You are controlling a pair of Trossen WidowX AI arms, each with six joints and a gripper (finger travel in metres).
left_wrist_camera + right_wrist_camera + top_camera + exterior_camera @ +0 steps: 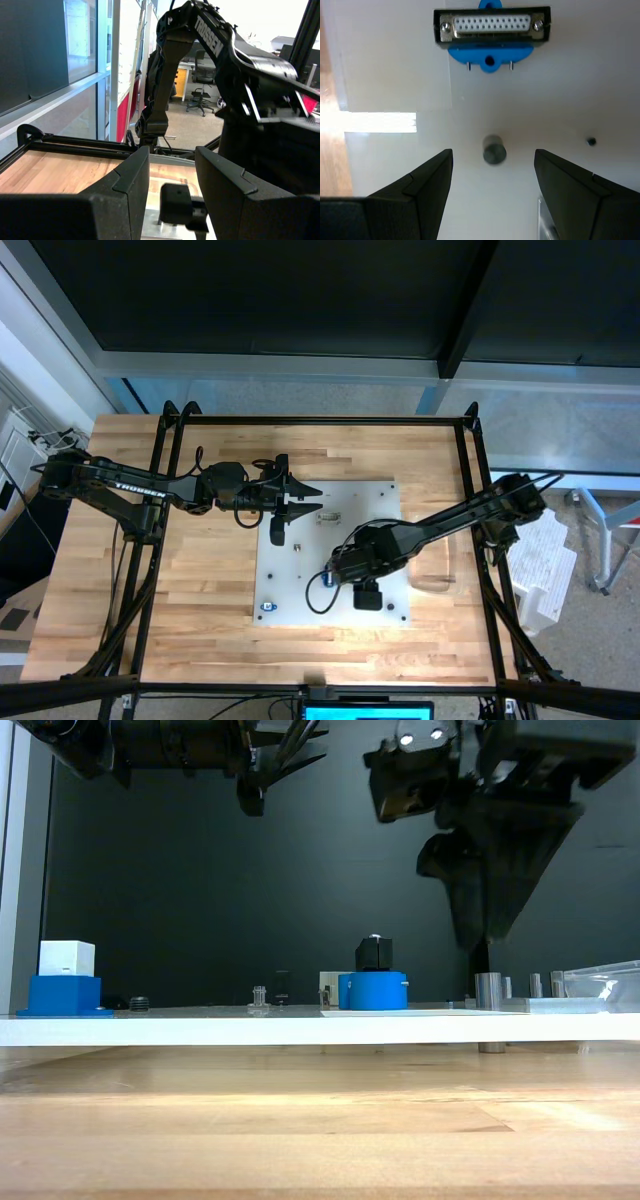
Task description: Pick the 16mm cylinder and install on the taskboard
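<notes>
"16mm cylinder — seated yet?"

"Looks so. It stands upright in the taskboard, toward the board's 5 o'clock side, its end showing beneath. The right gripper hangs over it, fingers wide, holding nothing. Next, I'd judge, comes a straight lift clear — no nudging. The left gripper hovers spread and empty at the board's 11 o'clock."

Black left tool, right tool; white TROSSEN lettering.

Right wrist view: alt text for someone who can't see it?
The open right gripper hangs straight above the 16mm cylinder standing on the white taskboard, a blue-mounted connector beyond. The left gripper, outside this view, hovers over the board's far left.
</notes>
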